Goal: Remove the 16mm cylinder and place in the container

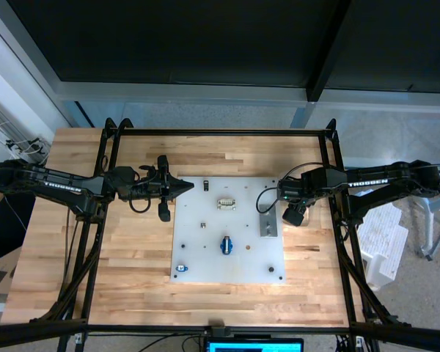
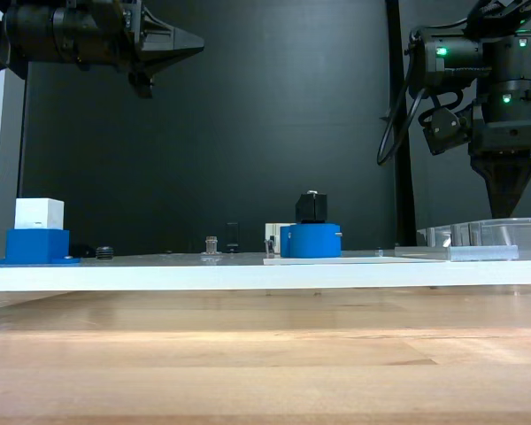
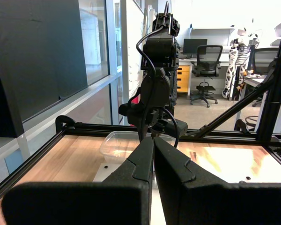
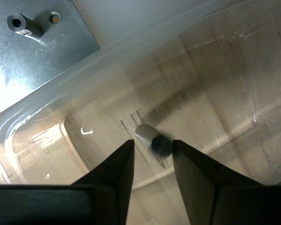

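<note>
Right gripper (image 2: 504,205) points straight down over the container (image 2: 491,232), which sits at the right edge of the white board (image 1: 227,257), just past the grey metal block (image 1: 268,225). Right wrist view is the only one that shows inside the tub: fingers (image 4: 117,164) are apart with a moderate gap and holding nothing. The 16mm cylinder (image 4: 145,134) sits within the container's outline, seen between the two fingertips but clear of both. It's blurred, so I can't tell whether it rests on the tub floor. The same view shows the tub rim running diagonally, with the grey block outside it carrying a thin peg (image 4: 21,23). The low view gives the height: the right fingertips hang just above the tub rim and not inside it, but the cylinder can't be made out there. The high view gives the layout, though the clear tub is barely visible in it and the cylinder isn't visible at all. Left gripper (image 1: 187,188) is held level and high over the left edge of the board, pointing toward the right arm (image 3: 157,70). Its fingers are pressed together and empty, which shows best in the left wrist view. That view also catches the container from the side beneath the right arm. A blue-and-metal fitting (image 1: 226,245) stands mid-board and is also visible in the low view. The board lies on the wooden tabletop (image 1: 117,257).
</note>
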You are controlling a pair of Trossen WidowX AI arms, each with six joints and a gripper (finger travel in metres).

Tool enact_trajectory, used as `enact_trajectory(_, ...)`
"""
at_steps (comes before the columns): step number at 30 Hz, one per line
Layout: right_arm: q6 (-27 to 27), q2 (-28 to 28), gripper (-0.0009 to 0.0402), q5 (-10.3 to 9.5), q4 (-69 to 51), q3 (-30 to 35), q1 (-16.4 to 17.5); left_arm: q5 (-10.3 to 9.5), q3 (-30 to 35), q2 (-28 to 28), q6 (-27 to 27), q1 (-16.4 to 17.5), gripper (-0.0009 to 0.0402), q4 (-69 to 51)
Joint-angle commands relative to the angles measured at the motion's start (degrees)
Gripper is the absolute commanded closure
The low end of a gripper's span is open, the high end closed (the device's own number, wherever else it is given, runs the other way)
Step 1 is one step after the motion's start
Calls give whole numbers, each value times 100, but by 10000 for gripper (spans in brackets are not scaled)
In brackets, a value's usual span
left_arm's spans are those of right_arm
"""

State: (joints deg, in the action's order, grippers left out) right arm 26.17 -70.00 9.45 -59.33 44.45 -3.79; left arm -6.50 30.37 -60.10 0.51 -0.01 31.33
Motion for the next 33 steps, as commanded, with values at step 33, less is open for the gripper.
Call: enact_trajectory(33, -3147, 304, 311, -654, 4380, 968, 96, 0, 0, 0, 2, 2, 393, 2)
